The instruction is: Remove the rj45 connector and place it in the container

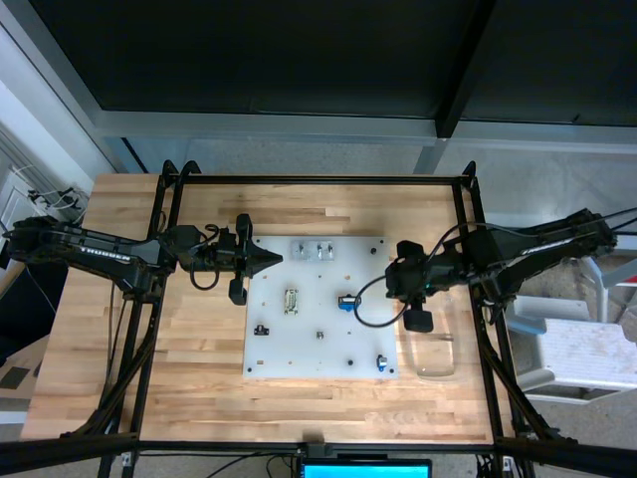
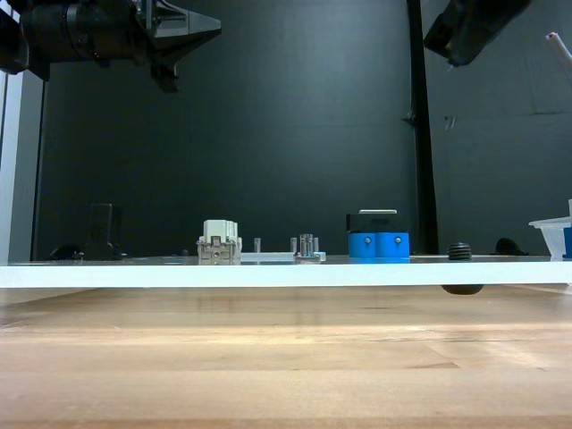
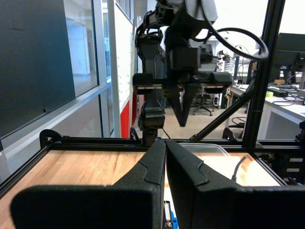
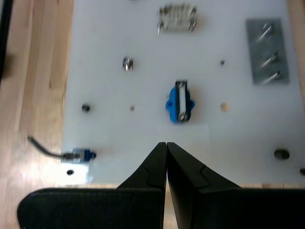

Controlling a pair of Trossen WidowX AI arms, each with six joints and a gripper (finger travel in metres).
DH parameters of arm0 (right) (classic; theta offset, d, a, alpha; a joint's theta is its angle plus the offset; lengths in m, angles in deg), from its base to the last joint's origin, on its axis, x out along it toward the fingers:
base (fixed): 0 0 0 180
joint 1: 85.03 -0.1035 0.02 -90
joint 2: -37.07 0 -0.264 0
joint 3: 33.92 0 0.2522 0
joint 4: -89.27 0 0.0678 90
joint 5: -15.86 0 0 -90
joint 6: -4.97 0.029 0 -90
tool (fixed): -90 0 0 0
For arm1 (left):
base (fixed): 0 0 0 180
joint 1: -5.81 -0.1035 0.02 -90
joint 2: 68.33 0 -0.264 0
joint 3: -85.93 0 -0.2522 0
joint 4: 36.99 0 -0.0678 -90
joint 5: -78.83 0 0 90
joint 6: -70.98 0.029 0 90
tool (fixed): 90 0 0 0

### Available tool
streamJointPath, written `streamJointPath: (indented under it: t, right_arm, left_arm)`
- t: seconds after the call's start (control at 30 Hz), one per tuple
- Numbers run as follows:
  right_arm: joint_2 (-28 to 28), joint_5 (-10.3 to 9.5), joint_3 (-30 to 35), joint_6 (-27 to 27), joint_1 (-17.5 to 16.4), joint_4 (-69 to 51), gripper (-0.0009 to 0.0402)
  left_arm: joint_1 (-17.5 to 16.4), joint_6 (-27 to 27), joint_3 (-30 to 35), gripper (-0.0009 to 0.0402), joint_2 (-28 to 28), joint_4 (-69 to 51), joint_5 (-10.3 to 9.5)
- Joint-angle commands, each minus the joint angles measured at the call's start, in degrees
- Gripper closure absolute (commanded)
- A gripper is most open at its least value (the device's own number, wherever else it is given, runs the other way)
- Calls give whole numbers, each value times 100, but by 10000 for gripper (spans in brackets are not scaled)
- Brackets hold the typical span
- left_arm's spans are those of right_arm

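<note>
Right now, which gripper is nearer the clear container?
Right. The right gripper, shut, hangs over the right edge of the white board, next to the container; the left gripper, shut, is over its left edge, across the board.

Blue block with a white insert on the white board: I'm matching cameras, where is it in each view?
High view: blue block mid-board, between left gripper and right gripper.
Low view: right of centre on white board.
Left wrist: likely the blue sliver beneath shut fingers.
Right wrist: just beyond shut fingertips.
Shared landmark: light wooden tabletop.
</note>
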Motion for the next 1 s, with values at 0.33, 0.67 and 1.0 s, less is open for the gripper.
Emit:
streamJointPath:
  t: [0.33, 0.67, 1.0]
  right_arm:
    - [-883, 63, 636, 973, -981, -758, 393]
    - [-1473, 66, 901, 1517, -1530, -870, 393]
    - [-1729, 61, 872, 1711, -1727, -879, 320]
  left_arm:
    - [-2, 0, 2, 392, -4, 0, 0]
    - [-2, 0, 2, 392, -2, 0, 0]
    - [-2, 0, 2, 392, -2, 0, 0]
